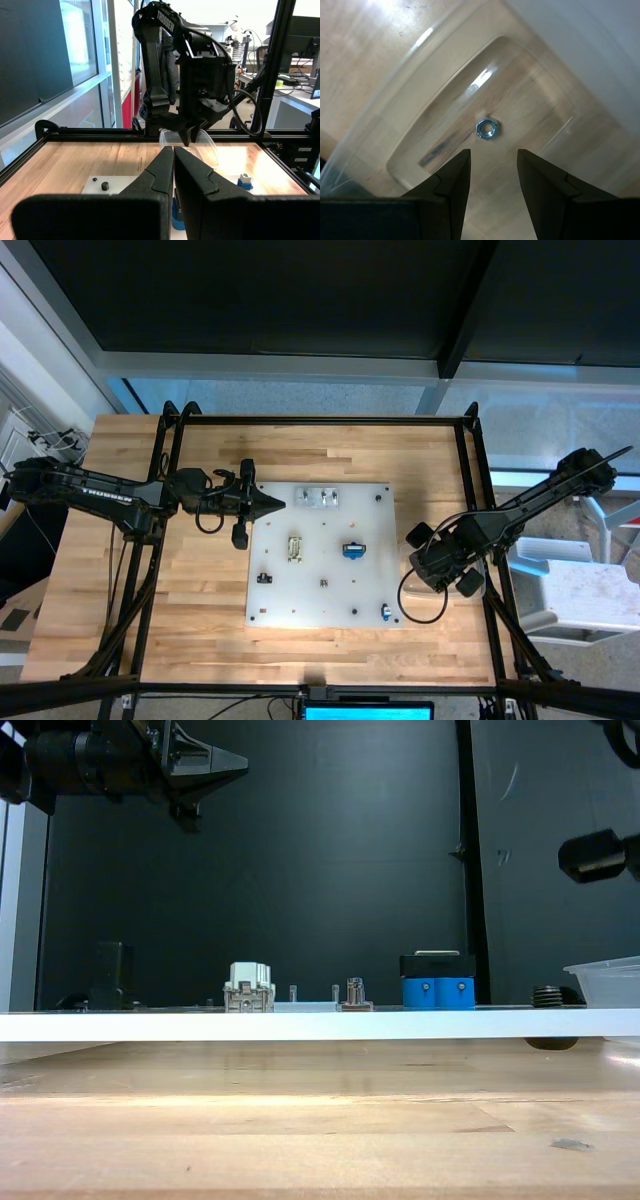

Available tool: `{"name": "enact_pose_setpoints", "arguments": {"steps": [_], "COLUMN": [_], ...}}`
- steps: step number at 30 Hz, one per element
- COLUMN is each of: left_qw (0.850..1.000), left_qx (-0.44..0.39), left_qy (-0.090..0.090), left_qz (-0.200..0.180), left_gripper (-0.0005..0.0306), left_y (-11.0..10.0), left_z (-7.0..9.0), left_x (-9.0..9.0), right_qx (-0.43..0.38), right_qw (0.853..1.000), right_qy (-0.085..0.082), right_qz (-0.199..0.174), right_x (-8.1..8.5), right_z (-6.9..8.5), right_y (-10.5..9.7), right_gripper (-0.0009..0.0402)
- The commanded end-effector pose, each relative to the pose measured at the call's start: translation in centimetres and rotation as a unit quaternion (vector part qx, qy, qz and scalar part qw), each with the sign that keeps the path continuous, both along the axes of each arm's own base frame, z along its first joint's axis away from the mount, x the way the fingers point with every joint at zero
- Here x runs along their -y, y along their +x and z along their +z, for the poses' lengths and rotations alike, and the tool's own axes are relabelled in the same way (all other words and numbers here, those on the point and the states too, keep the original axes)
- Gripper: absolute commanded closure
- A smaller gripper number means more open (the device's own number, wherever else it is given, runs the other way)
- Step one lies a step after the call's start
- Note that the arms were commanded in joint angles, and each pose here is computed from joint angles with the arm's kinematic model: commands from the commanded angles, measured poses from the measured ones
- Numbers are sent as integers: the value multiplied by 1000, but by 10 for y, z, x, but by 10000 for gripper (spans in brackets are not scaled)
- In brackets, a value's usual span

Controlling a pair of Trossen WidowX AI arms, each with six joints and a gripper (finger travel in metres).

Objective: Pick the M12 fastener and fasten on the M12 threads

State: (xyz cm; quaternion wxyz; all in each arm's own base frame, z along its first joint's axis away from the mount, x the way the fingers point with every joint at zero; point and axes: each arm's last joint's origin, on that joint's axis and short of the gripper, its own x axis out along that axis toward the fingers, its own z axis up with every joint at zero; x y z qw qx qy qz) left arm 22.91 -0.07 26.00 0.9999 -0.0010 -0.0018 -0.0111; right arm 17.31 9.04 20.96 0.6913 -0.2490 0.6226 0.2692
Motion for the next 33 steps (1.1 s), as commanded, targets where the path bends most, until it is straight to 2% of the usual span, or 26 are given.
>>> {"name": "enact_pose_setpoints", "arguments": {"steps": [1, 4, 8, 33], "left_qw": [1000, 1000, 1000, 1000], "left_qx": [0, 0, 0, 0], "left_qy": [0, 0, 0, 0], "left_qz": [0, 0, 0, 0], "left_gripper": [300, 300, 300, 300], "left_y": [0, 0, 0, 0], "left_z": [0, 0, 0, 0], "left_x": [0, 0, 0, 0], "right_qx": [-13, -16, -4, -4], "right_qw": [1000, 1000, 1000, 999], "right_qy": [-7, -10, -4, -19], "right_qz": [1, 5, 18, 47], "right_x": [0, -2, -3, -6], "right_z": [-9, -16, -24, -45], "right_y": [0, 2, 2, 3], "right_gripper": [259, 258, 258, 258]}}
